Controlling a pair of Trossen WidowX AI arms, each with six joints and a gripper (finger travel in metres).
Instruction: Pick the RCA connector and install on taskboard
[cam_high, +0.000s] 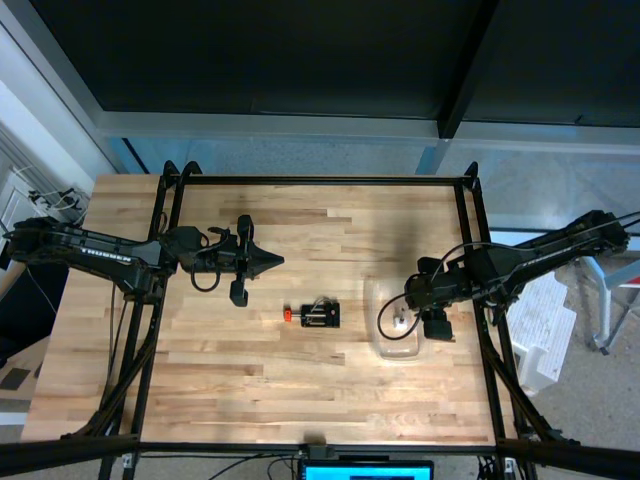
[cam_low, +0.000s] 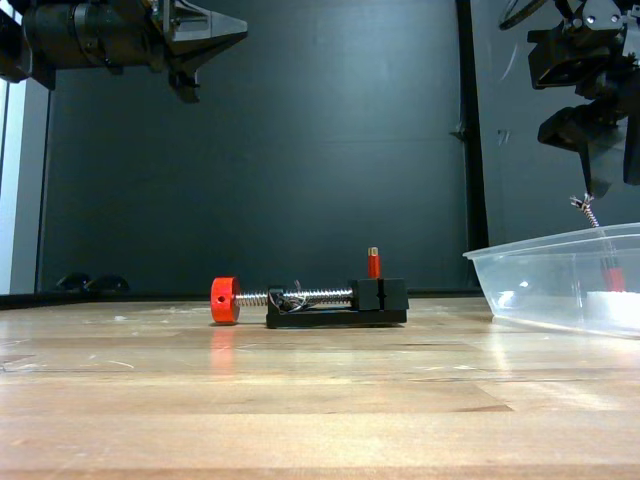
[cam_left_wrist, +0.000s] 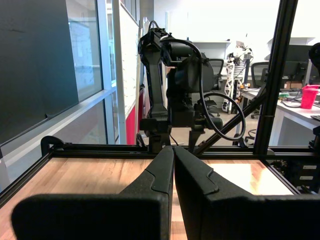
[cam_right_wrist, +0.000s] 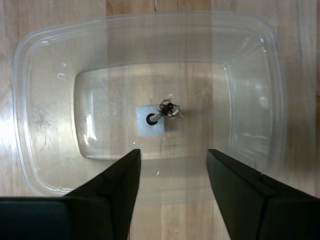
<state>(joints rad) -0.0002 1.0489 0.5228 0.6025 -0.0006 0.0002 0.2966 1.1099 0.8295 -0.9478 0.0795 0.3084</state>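
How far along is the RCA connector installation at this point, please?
Nothing is done yet: the RCA connector stands ungrasped in the clear tray. In hand: the right gripper hangs open above it. Remaining: grasp, carry, install on the taskboard. The left gripper is shut, parked high left of the taskboard.

Robotics lab in office: desks (cam_left_wrist: 300, 113), swivel chairs (cam_left_wrist: 215, 68), framed workbench (cam_high: 300, 385).

Bright even light; taskboard (cam_low: 380, 298) reflects faintly on glossy table (cam_low: 300, 400).
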